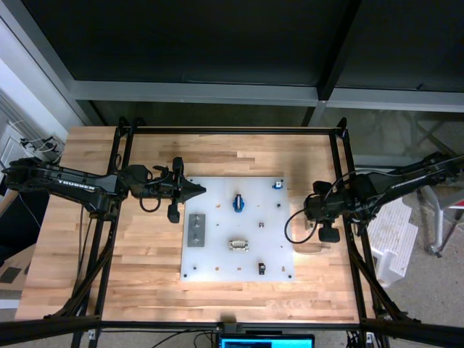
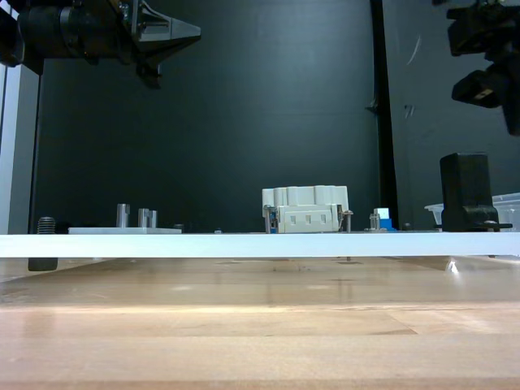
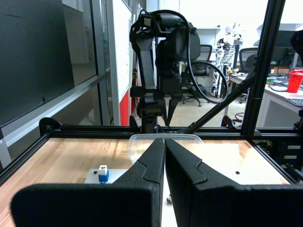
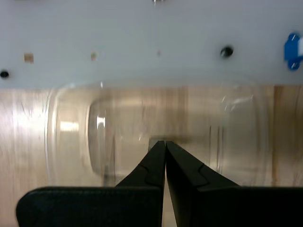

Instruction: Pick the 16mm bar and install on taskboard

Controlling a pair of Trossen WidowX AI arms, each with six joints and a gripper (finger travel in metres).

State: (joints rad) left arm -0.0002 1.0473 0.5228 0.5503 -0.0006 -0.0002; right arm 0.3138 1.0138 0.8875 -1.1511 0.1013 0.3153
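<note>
Both sets of fingers are together. The left pincer [image 1: 201, 190] hovers above the taskboard's [image 1: 217, 255] edge, the right pincer [image 4: 165, 142] over a clear tray [image 4: 71, 124].

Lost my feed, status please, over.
Left gripper shut, high over left side of white square taskboard. Right gripper shut, above clear plastic tray. Small grey 16mm bar not spotted.

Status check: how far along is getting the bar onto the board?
Done: nothing confirmed. Short pegs stand on the grey block; I cannot tell whether the bar is one. In hand: nothing. The right gripper is shut and empty over the clear tray; the left gripper, shut and empty, hangs above the board's far left corner. Left: probably pick and install.
</note>
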